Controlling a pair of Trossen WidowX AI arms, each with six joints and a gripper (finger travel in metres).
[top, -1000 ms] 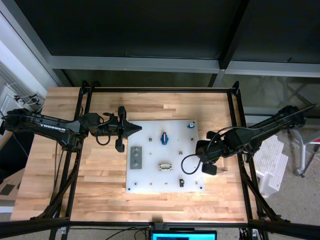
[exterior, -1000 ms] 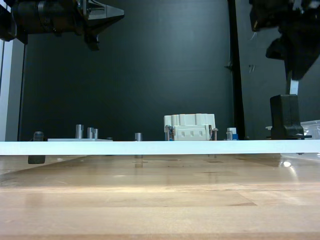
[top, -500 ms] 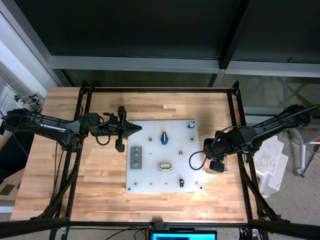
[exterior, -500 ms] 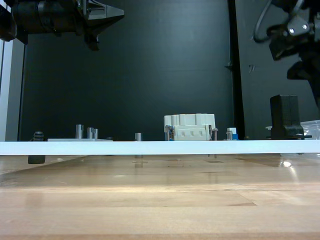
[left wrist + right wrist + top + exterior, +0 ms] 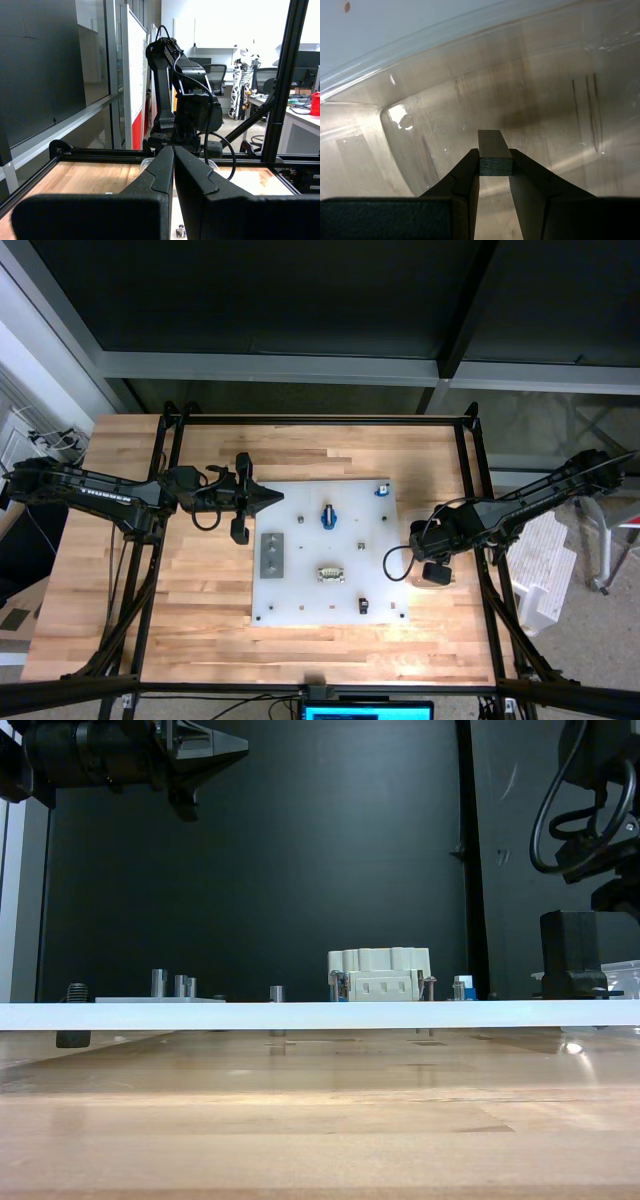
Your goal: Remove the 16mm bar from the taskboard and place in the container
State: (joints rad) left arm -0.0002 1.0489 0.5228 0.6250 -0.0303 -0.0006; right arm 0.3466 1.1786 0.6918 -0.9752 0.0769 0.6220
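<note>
The 16mm bar (image 5: 494,146), a short dark-grey metal piece, is pinched between the fingers of my right gripper (image 5: 495,163). It hangs just inside the clear container (image 5: 395,117), above its see-through floor. From above, my right gripper (image 5: 436,562) sits over the container (image 5: 424,576), right of the white taskboard (image 5: 300,585). My left gripper (image 5: 275,497) hovers shut and empty over the board's far left corner, high above the taskboard (image 5: 300,1014) in the low view. Its fingers (image 5: 165,170) are pressed together.
On the board stand a grey block (image 5: 272,555), a blue knob (image 5: 328,516), a silver connector (image 5: 330,574) and a black clip-like part (image 5: 364,605). Black frame rails (image 5: 478,500) run along both table sides. Bare wood lies in front of the board.
My right arm has swung right from the board's edge to over the container and come down into it, with the bar still held. The left arm has not moved.
</note>
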